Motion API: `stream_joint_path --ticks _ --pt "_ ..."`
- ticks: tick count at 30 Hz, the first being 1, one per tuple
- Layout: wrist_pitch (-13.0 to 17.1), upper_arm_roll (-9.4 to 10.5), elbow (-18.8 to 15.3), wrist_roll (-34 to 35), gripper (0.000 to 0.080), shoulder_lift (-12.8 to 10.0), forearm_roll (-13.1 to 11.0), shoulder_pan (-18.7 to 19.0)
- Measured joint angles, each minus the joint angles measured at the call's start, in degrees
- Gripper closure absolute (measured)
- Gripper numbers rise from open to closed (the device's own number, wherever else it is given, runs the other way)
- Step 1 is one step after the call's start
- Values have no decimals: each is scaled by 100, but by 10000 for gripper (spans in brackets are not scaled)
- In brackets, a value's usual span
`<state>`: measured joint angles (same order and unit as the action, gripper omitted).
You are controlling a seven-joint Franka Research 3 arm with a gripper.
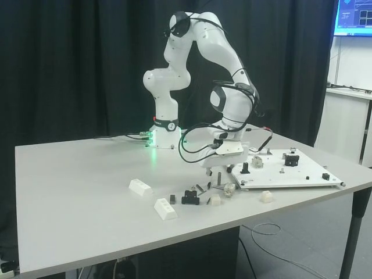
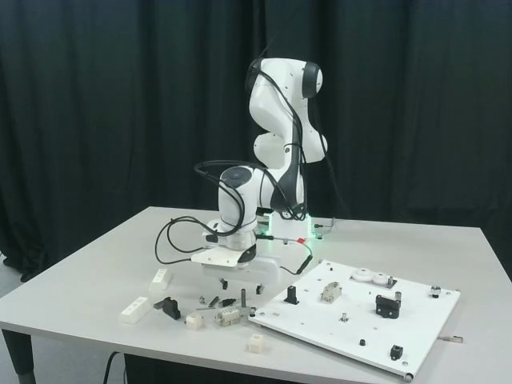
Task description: Remove bolt 4.
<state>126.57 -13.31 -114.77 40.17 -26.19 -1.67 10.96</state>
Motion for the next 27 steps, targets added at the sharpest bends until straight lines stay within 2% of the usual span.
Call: stream_joint_path --ticks 2,3,13,27 --pt "-109 0 70 0 124 0 0 -10" --pt "-160 0 103 0 9 0 0 -14" --pt "-454 0 299 0 9 0 0 -41" --pt "-470 0 339 0 3 0 0 -69"
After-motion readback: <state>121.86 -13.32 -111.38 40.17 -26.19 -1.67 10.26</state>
